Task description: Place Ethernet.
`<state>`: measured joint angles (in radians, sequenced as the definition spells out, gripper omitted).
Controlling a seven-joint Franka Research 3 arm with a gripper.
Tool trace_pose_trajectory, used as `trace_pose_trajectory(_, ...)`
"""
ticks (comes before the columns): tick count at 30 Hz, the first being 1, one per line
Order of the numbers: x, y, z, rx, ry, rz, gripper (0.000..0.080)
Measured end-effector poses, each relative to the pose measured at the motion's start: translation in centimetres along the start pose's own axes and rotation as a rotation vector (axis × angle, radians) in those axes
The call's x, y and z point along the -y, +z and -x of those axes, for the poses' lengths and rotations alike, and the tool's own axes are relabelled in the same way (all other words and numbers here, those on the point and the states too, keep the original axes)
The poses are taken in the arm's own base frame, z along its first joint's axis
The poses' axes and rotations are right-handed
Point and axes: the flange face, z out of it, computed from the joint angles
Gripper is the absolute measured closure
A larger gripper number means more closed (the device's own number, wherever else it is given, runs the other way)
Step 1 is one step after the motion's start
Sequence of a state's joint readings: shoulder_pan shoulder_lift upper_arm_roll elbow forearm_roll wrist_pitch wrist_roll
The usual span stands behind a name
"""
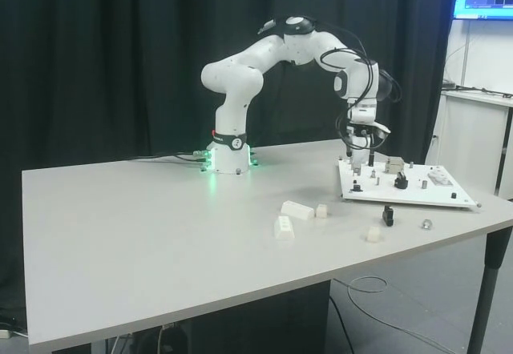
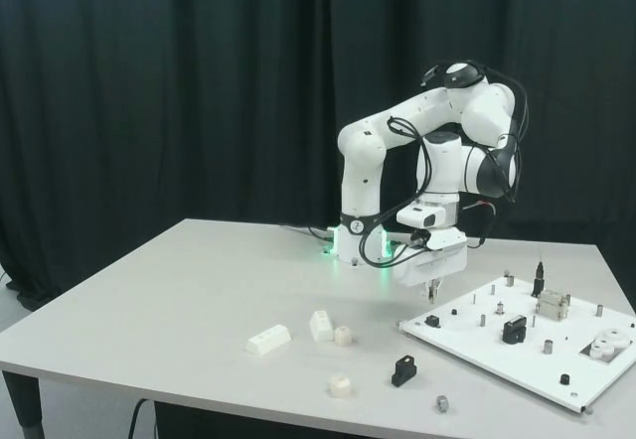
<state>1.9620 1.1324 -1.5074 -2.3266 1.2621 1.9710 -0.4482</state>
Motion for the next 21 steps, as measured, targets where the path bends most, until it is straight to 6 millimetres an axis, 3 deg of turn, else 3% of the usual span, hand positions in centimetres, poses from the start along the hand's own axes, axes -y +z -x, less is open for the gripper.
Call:
trace_pose_trajectory(10,-0.6,-0.4,-0.4,-0.018,0.004,0.01,0.0722)
trace_pose_trajectory(21,-3.3,-0.7,-2.1,-0.066,-0.014,0.044,0.0722)
